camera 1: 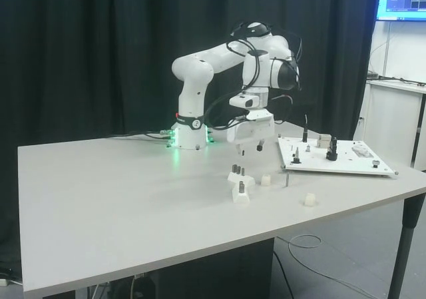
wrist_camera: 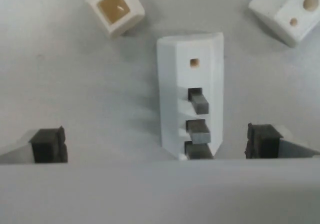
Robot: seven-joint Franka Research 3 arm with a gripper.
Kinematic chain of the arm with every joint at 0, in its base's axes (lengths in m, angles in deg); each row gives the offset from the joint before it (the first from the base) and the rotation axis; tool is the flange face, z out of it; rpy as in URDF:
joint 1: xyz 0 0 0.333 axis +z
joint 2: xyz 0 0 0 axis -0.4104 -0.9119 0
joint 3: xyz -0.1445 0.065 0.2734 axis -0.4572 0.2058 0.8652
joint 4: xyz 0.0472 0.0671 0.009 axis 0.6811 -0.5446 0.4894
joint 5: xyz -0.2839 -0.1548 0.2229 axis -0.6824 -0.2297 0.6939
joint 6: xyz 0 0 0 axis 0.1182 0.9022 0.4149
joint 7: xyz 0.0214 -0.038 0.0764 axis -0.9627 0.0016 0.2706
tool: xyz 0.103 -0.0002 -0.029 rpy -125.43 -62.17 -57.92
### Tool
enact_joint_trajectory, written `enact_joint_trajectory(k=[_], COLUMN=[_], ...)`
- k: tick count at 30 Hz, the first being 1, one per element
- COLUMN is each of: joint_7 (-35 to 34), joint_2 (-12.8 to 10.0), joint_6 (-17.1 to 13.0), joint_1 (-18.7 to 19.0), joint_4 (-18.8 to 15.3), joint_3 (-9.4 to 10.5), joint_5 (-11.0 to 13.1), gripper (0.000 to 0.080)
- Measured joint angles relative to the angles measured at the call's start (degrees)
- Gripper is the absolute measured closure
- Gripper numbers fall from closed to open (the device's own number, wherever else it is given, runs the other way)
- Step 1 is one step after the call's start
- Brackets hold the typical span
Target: Pick square peg 2.
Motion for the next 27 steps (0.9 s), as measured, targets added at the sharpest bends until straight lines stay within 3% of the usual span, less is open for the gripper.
enact_joint_trajectory(k=[8, 27], joint_7=[3.0, 8.09], joint_2=[0.0, -0.14], joint_6=[-0.42, -1.45], joint_1=[-1.71, -5.62], joint_4=[-0.24, -0.23], joint_3=[1.23, 6.65], joint_5=[1.73, 5.83], gripper=[0.0003, 0.0003])
